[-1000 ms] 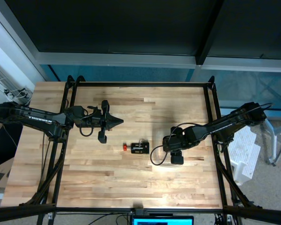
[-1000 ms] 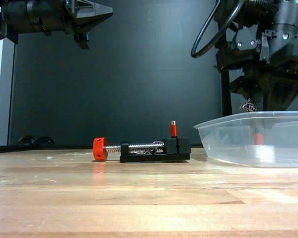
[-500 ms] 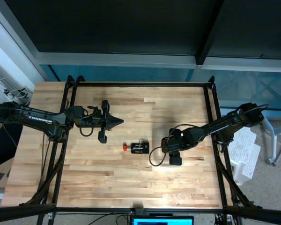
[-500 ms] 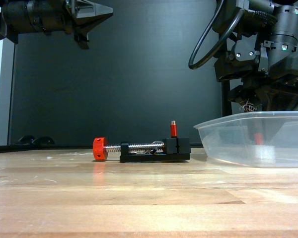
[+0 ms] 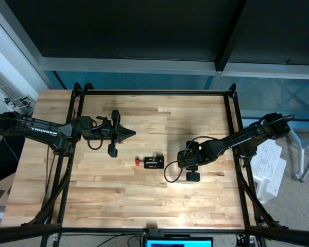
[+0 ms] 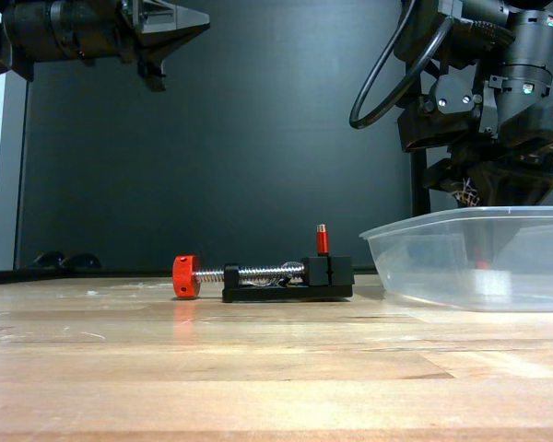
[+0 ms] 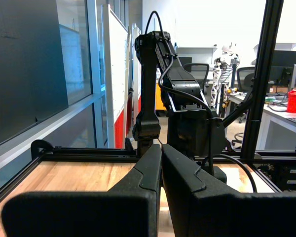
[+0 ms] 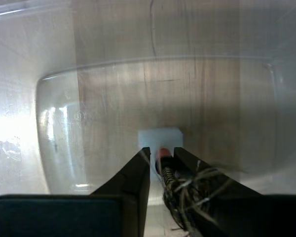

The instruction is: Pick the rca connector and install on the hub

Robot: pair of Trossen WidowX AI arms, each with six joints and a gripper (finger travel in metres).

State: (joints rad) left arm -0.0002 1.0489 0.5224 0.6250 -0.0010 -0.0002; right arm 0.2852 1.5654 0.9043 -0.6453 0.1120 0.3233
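The left arm stretched level from the desk's left edge, the left tool (image 5: 130, 134) held high, its fingers pressed together. The right arm reached inward from the right edge, the right tool (image 8: 160, 152) pointing down, fingers narrowly apart.

The table (image 5: 144, 200) is pale wood, its long planks striped from honey to tan. The hub (image 6: 290, 276) is black, with a red knob (image 6: 185, 275) on a silvery threaded rod (image 6: 258, 272) and a red stub (image 6: 322, 239) on top. The tray (image 6: 378, 241) is clear plastic, whitish where light catches it. In it lies a white block (image 8: 160, 137). The rca connector (image 8: 161, 157) is red at the tip, with a silver-grey coil behind. The left gripper (image 5: 133, 134), above the table's left half, is black. The right gripper (image 8: 162, 150), at the tray, is black too, with thin dark wires (image 8: 192, 192). The frame (image 5: 154, 92) is black and the screen (image 5: 178, 242) is cyan.
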